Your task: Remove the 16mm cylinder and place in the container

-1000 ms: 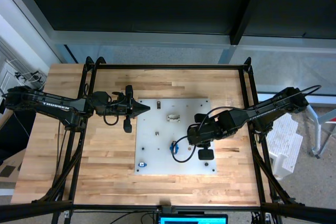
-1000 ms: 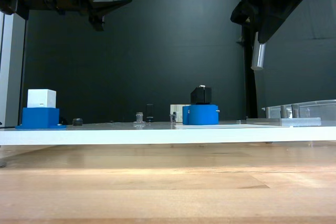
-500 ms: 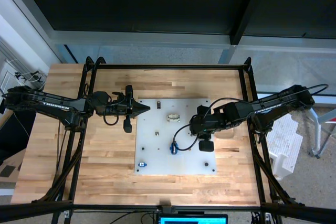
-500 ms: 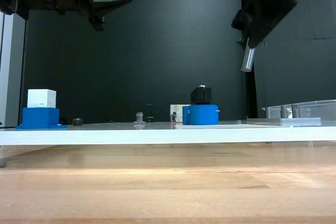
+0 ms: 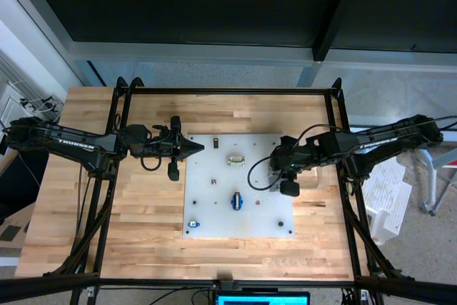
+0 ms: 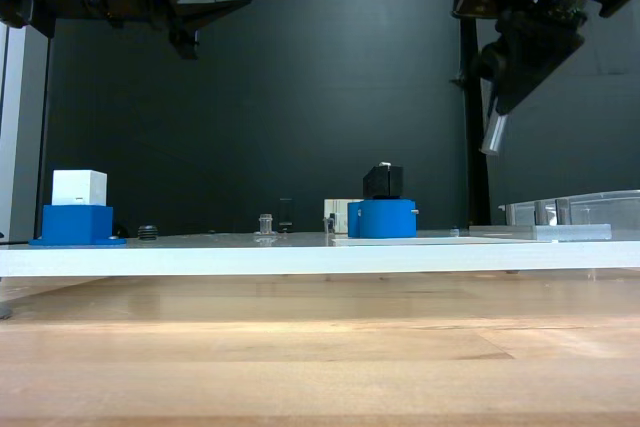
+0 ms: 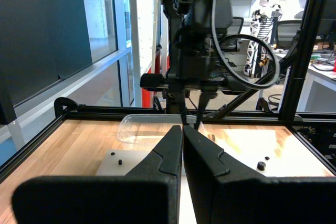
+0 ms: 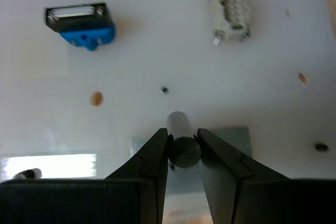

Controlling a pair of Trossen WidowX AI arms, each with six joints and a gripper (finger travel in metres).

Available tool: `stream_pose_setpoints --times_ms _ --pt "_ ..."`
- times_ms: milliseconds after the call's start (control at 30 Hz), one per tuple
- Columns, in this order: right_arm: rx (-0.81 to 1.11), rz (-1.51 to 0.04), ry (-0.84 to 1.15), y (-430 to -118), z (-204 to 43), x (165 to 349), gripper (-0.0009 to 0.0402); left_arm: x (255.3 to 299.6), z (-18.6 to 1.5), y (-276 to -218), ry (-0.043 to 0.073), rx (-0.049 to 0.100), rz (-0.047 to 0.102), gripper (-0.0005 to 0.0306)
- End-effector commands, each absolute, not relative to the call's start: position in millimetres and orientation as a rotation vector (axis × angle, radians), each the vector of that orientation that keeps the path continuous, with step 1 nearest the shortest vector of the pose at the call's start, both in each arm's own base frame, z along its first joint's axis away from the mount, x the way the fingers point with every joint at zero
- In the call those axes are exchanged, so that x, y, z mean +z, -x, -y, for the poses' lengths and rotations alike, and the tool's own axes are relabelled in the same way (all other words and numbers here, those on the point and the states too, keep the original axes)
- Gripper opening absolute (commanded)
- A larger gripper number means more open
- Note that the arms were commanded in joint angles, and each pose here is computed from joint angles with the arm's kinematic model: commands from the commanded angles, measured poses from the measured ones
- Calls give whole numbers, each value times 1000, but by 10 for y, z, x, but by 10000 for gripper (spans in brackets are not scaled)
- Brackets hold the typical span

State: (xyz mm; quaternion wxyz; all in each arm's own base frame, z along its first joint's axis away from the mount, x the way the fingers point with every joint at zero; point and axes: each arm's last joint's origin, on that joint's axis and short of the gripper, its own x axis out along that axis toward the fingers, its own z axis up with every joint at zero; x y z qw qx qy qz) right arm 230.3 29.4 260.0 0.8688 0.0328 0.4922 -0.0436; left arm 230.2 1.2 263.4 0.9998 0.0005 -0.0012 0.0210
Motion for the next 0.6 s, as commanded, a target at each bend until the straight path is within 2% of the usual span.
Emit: stream_pose_setpoints --times_ms 33,133,600 --pt "-126 -1017 -66 -2204 -241 2567 4 2634 -12 -2302 -1 42 3 0" --pt "-158 -1009 -64 -2109 -192 2534 13 2634 -13 -2302 -1 42 3 0" --pt "-225 -1013 -144 -1592 -93 2364 102 2634 -12 -2302 -1 42 3 0"
